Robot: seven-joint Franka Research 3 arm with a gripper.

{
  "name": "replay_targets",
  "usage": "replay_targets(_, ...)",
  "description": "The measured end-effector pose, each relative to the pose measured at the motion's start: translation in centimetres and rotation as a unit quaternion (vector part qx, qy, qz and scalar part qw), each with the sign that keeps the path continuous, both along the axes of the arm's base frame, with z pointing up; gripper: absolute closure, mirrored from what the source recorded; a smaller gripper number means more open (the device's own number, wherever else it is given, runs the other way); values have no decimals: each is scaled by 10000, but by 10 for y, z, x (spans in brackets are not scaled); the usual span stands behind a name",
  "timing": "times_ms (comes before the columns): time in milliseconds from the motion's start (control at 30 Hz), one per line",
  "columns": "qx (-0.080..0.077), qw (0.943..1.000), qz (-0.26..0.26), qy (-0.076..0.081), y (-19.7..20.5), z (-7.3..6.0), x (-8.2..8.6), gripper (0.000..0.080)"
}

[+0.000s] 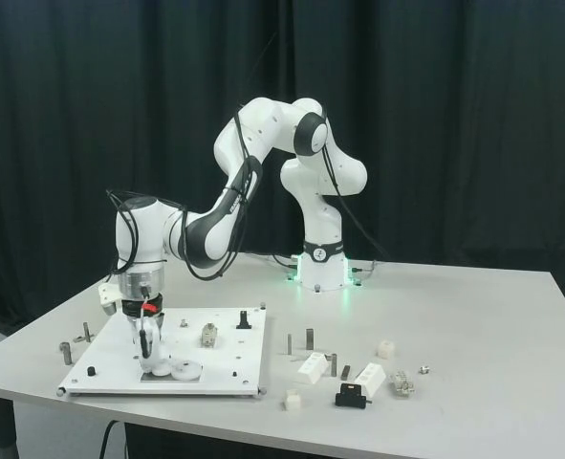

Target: Remove small gear.

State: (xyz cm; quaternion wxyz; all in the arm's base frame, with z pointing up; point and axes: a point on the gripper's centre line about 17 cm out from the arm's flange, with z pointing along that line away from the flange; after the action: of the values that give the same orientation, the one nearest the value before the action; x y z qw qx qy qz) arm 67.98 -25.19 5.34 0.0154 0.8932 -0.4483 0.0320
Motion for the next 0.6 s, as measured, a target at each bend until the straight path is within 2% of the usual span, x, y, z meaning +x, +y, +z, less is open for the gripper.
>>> replay_targets(200,9,10000,57,7,0,0,0,665)
replay_targets(433,59,9976,-686,-40,0,0,0,665)
replay_targets(600,62,9970,-767,-43,0,0,0,665)
